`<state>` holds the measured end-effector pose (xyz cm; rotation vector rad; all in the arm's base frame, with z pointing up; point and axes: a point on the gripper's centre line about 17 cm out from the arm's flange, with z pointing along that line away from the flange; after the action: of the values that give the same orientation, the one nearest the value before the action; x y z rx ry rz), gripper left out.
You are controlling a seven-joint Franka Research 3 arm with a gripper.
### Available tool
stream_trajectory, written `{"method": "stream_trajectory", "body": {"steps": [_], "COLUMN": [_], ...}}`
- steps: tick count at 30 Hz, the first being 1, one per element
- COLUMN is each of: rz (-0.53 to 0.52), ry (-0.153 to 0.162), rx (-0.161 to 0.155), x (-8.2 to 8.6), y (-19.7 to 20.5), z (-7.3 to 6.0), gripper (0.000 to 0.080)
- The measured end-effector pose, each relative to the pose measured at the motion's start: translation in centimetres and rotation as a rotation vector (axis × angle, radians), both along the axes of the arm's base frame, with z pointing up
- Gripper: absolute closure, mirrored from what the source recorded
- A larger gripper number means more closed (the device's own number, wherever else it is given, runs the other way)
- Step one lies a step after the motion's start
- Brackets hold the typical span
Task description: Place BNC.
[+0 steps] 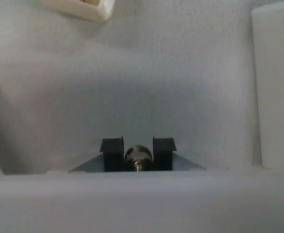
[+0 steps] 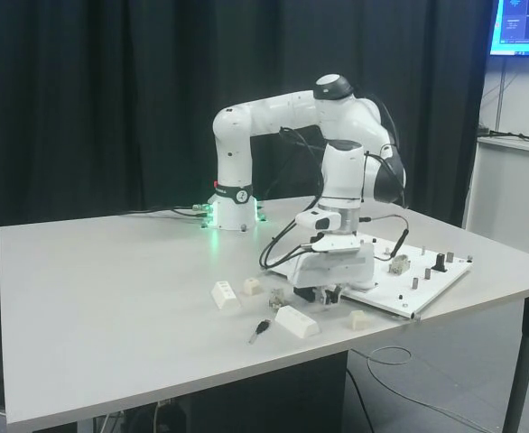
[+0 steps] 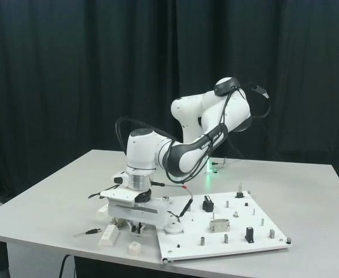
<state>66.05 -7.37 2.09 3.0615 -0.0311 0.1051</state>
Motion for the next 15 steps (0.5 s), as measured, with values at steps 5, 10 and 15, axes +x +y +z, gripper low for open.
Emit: {"method": "stream_trajectory", "body": {"steps": [5,10,15], "rz": [0.008,0.016,0.018], "ry": [-0.005,-0.007,-0.014], "rx": [-0.006,-0.015,-0.025], "x": [0.3,0.4,0.7], "y": [-0.3,-0.6,-1.0], "z": [-0.7,-1.1,-1.2], "gripper": [0.0679,0.0679,0.0679]}}
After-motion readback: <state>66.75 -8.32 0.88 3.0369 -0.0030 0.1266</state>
